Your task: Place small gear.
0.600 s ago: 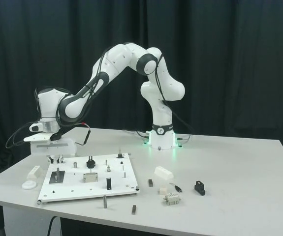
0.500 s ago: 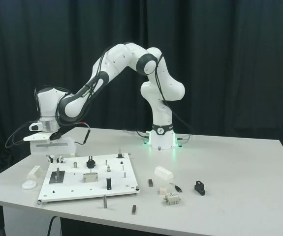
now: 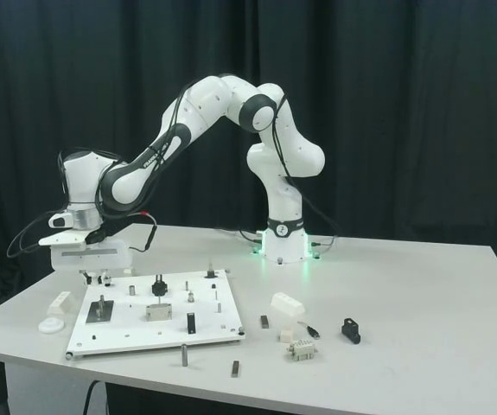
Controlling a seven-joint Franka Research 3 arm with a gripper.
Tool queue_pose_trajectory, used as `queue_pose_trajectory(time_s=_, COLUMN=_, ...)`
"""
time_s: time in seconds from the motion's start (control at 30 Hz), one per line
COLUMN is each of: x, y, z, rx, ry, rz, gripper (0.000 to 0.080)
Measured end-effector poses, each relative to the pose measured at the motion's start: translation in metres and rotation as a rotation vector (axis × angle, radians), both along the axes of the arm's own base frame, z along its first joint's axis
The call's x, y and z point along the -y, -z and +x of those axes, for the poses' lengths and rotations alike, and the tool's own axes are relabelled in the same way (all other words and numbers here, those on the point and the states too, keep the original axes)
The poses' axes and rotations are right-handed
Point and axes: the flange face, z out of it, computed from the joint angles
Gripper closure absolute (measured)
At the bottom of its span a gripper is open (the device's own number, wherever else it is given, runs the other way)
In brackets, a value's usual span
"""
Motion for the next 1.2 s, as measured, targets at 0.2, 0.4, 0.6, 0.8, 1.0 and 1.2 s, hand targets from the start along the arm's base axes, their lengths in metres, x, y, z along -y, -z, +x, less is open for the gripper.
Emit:
queue_pose_trajectory(time_s=0.2, x=0.0, y=-0.001, z=0.001, rx=0.001, ry=-0.001, rz=-0.001, gripper=0.0603)
queue_pose_trajectory(time_s=0.4, x=0.0, y=-0.001, z=0.001, rx=0.002, ry=-0.001, rz=-0.002, gripper=0.0603)
queue_pose_trajectory(time_s=0.6, x=0.0, y=-0.001, z=0.001, rx=0.002, ry=-0.003, rz=-0.002, gripper=0.0603)
queue_pose_trajectory(time_s=0.8, x=0.006, y=-0.003, z=-0.003, rx=-0.003, ry=-0.01, rz=-0.017, gripper=0.0603)
queue_pose_trajectory(time_s=1.0, x=0.021, y=-0.008, z=-0.013, rx=-0.015, ry=-0.015, rz=-0.052, gripper=0.0603)
queue_pose_trajectory(time_s=1.2, x=0.044, y=-0.011, z=-0.029, rx=-0.008, ry=-0.016, rz=-0.086, gripper=0.0603)
